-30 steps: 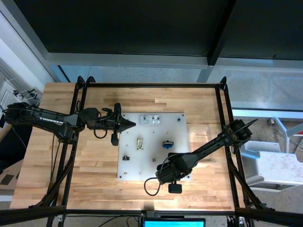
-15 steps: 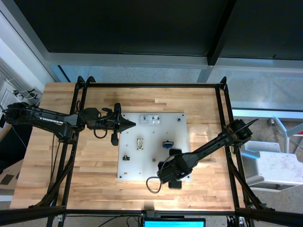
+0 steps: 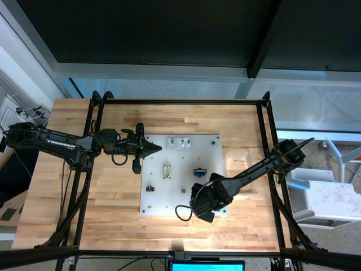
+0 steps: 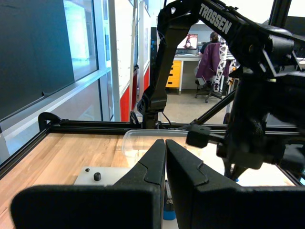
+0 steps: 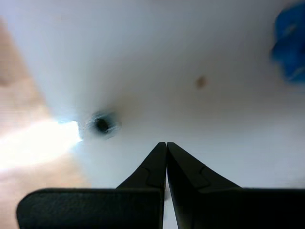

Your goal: Unfasten the M12 fastener and place in the container

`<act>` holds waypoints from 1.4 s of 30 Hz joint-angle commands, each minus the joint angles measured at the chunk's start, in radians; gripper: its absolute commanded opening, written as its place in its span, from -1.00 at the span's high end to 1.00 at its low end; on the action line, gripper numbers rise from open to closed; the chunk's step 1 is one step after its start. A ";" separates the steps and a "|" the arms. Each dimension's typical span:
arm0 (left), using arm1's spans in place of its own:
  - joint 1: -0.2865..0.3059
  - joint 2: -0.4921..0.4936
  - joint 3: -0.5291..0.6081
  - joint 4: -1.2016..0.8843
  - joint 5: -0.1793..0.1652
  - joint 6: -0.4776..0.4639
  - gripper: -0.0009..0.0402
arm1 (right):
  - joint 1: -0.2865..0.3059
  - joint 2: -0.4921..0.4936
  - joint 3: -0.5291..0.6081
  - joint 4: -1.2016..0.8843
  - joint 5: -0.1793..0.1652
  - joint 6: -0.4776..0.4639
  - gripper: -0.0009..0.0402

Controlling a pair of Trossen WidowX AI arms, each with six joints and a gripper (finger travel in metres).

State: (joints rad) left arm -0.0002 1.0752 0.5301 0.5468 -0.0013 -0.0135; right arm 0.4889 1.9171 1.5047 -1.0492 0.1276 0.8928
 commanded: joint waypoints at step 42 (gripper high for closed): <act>0.000 0.000 0.000 0.000 0.000 0.000 0.96 | -0.008 0.105 0.067 0.085 -0.093 0.488 -0.22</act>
State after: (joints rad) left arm -0.0002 1.0752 0.5301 0.5468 -0.0010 -0.0135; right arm 0.4812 2.0232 1.5776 -0.9718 0.0330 1.3815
